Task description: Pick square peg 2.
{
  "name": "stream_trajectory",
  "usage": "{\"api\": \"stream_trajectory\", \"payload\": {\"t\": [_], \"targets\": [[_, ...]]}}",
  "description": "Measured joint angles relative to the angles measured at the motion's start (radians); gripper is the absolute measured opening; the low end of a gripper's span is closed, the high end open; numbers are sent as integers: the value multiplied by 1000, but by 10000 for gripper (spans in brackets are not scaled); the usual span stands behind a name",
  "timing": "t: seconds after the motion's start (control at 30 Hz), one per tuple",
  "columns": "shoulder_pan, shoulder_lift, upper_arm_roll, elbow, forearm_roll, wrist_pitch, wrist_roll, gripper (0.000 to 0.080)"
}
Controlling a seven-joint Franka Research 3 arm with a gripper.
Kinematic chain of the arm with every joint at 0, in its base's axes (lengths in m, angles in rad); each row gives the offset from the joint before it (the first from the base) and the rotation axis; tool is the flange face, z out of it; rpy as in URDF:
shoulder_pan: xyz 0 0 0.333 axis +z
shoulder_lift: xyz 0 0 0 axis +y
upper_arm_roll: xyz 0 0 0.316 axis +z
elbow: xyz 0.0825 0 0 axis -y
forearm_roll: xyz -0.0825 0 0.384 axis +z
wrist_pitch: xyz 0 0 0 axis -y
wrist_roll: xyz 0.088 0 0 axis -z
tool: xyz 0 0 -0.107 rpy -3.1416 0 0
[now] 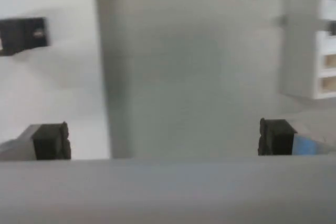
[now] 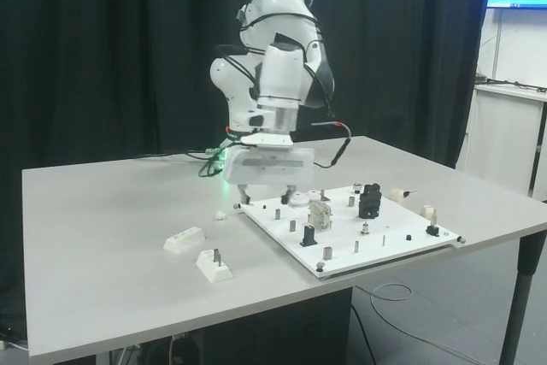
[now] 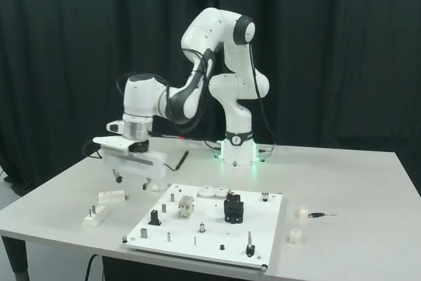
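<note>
My gripper [image 2: 263, 200] hangs open over the grey table, just off the near-left corner of the white board [image 2: 385, 250], with nothing between its black fingertips [image 1: 50, 141]. In the second room view the gripper [image 3: 131, 181] is above and beside a flat white block [image 3: 112, 196]. A small grey peg [image 2: 216, 255] stands upright in a white holder [image 2: 214, 266] on the table, nearer the front edge than the gripper. More short grey pegs [image 2: 291, 225] stand on the board. The wrist view shows a slotted white block [image 1: 315, 40] to one side and the board's edge [image 1: 52, 87] to the other.
A black component [image 2: 369, 201] and a small black stand [image 2: 308, 236] rise from the board. Two small white pieces [image 3: 295, 235] and a thin tool [image 3: 317, 214] lie on the table beyond the board's far side. The arm's base [image 3: 238, 153] stands at the back.
</note>
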State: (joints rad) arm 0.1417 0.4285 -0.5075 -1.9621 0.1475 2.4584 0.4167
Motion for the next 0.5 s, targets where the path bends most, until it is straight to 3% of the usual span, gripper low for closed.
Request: {"api": "stream_trajectory", "payload": {"t": [0.2,0.5], "targets": [[-50,-1,-2,39,0,-34,-48,800],[-106,19,1,84,9,-39,-98,800]]}}
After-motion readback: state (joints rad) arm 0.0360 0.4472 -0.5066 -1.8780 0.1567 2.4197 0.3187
